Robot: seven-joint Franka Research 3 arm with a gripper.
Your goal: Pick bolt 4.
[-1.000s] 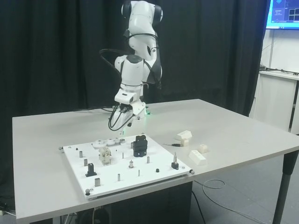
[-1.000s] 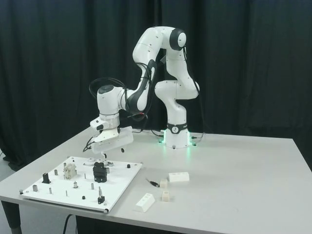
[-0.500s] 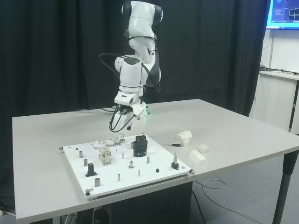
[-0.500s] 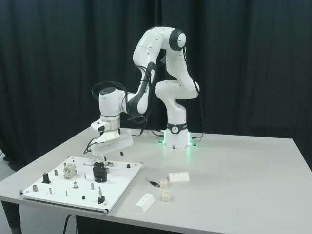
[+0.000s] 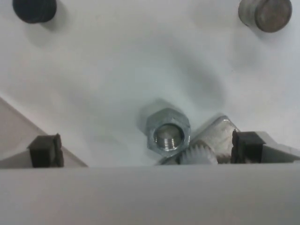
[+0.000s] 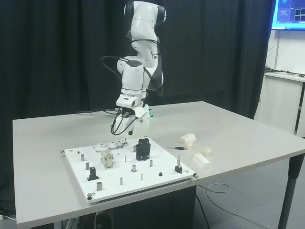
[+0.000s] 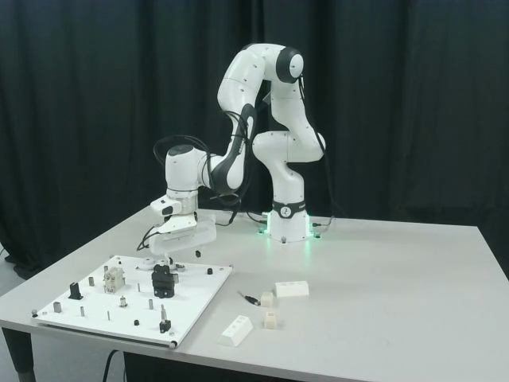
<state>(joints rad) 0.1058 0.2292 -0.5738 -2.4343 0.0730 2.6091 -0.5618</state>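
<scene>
We see the gripper (image 5: 145,149) with fingers (image 5: 45,151) spread wide, grasping nothing, above a shiny metal hexagonal nut (image 5: 167,131) on the smooth white board (image 5: 117,75)

No legible text, label, brand, number or sign anywhere. Monitor (image 6: 289,14) at upper corner of first room view lit, with lines and small blocks on screen, too small to read. White assembly board (image 6: 125,167) unmarked in both room views. Wrist view: hex nut (image 5: 168,131) and bare board surface, no stamping or numbering seen. White arm (image 7: 270,103) casing plain, no readable maker's mark.
</scene>
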